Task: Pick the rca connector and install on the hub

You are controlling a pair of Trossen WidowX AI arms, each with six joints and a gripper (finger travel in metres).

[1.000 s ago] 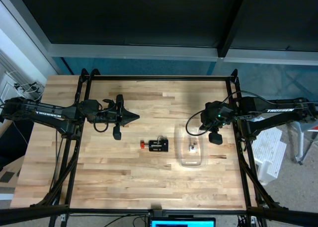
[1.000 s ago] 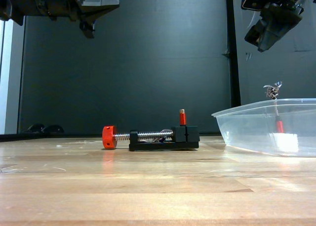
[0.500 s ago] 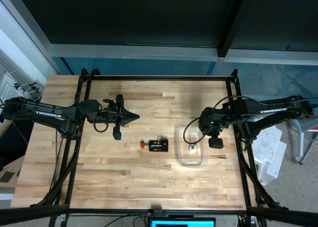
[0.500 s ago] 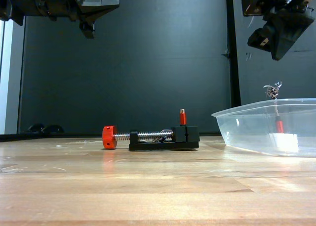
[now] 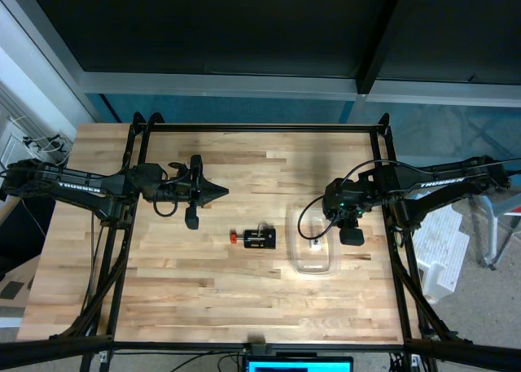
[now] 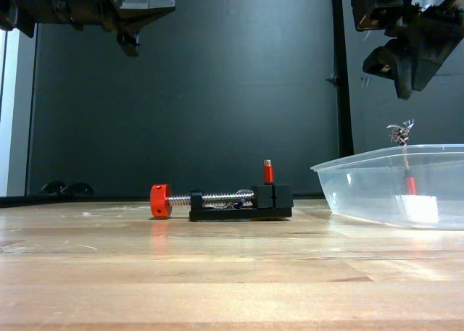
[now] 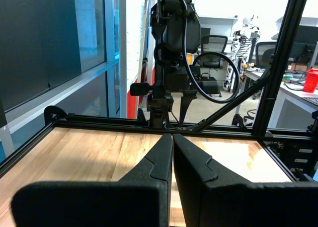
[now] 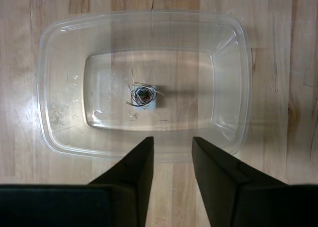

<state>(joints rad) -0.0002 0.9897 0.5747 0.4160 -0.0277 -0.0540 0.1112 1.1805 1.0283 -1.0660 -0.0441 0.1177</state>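
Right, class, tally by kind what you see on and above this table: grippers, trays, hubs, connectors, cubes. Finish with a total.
Grippers: 2 (left gripper shut, parked high at left; right gripper open, above the tray)
Trays: 1 (clear)
Hubs: 1 (hub beside the tray, apart from it)
Connectors: 1 (rca connector inside the tray)
Cubes: 1 (white cube under the connector)
Total: 6
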